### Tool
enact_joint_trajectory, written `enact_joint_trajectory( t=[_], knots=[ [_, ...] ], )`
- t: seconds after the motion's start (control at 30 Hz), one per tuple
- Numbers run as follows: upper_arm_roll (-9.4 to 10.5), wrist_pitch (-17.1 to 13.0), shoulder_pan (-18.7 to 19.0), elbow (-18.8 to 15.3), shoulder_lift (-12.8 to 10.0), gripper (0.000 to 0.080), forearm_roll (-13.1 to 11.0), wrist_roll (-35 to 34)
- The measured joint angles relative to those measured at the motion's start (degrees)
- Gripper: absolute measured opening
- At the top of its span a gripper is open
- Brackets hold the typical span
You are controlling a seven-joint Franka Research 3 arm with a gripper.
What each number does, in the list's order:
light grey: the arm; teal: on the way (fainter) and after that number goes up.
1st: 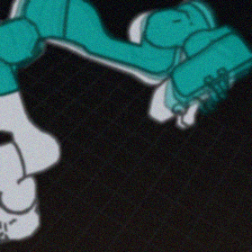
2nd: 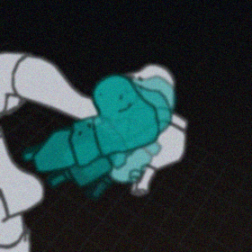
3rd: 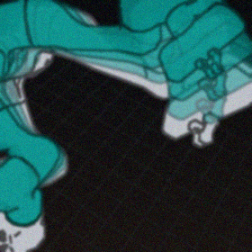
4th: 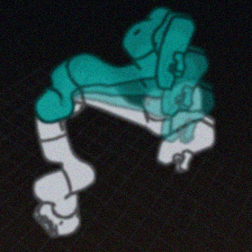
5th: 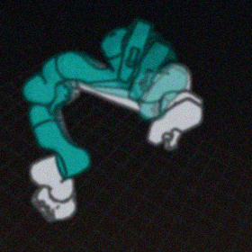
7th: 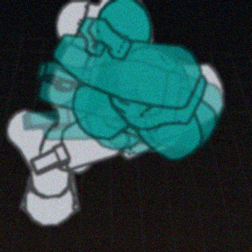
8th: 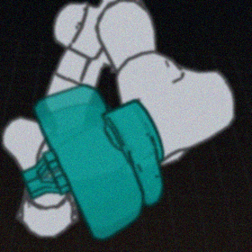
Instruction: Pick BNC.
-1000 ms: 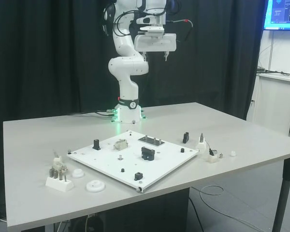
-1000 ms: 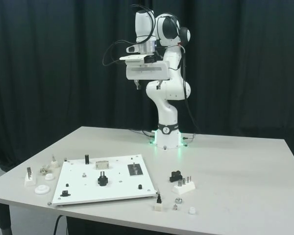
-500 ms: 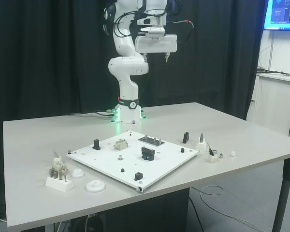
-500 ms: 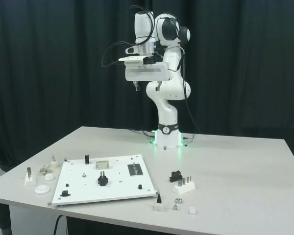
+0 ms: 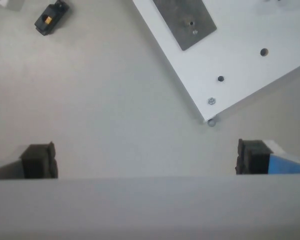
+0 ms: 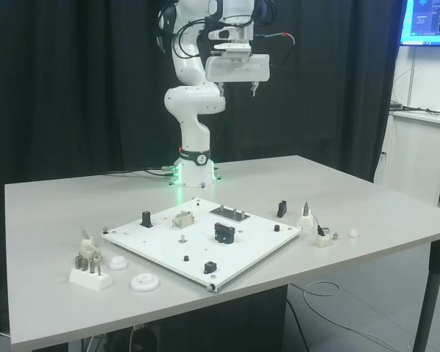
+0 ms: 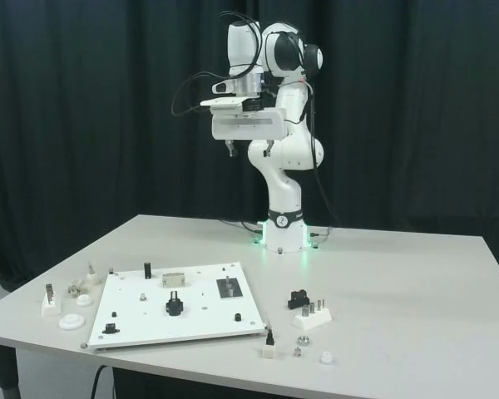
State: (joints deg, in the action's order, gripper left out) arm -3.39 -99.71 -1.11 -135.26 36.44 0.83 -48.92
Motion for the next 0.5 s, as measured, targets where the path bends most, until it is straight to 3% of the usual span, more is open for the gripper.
enact_joint_trajectory(
  t=[0.5],
  knots=[
    [0.16, -0.67, 0.02, 0.0, -0.06, 0.08, 0.0, 0.0]
  ],
)
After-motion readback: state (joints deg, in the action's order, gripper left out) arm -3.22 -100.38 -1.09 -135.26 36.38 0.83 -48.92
